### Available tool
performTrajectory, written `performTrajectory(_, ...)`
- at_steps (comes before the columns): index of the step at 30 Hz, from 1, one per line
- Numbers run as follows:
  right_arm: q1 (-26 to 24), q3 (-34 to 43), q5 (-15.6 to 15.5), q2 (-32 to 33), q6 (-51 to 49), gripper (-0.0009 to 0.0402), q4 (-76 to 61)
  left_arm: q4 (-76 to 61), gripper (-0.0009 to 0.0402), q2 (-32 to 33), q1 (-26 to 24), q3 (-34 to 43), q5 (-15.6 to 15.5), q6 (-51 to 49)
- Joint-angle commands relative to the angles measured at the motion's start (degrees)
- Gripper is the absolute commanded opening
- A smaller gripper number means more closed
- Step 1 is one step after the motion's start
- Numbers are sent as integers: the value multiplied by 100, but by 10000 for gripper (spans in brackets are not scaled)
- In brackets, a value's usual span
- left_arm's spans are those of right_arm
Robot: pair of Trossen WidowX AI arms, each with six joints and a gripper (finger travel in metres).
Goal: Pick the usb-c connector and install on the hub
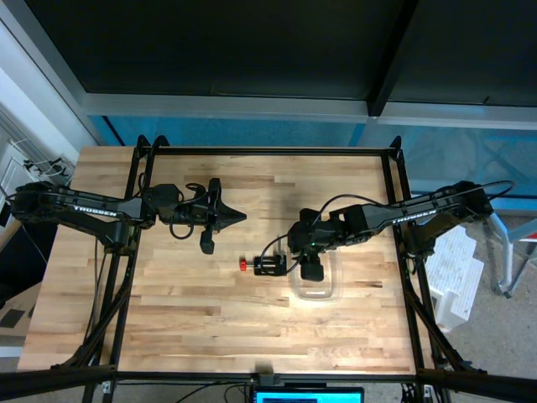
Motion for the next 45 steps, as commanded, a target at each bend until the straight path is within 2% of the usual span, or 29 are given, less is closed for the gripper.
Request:
performTrajectory(1, -57, -101, -2, -188, -81, 178, 203, 2, 0, 2, 0, 2, 2, 2)
performTrajectory(16, -614, -1447, -79, -1919, -424, 113, 2135, 2, 0, 2, 0, 2, 2, 2)
performTrajectory(20, -702, -1794, -466, -2260, -472, 99, 2839, 2, 0, 2, 0, 2, 2, 2)
performTrajectory(31, -752, -2542, -501, -2791, -507, 46, 4559, 2, 0, 2, 2, 2, 2, 2)
performTrajectory(41, -890, -3032, -476, -3126, -533, -2, 5226, 2, 0, 2, 0, 2, 2, 2)
performTrajectory(45, -929, -3274, -476, -3259, -527, 1, 5517, 2, 0, 2, 0, 2, 2, 2)
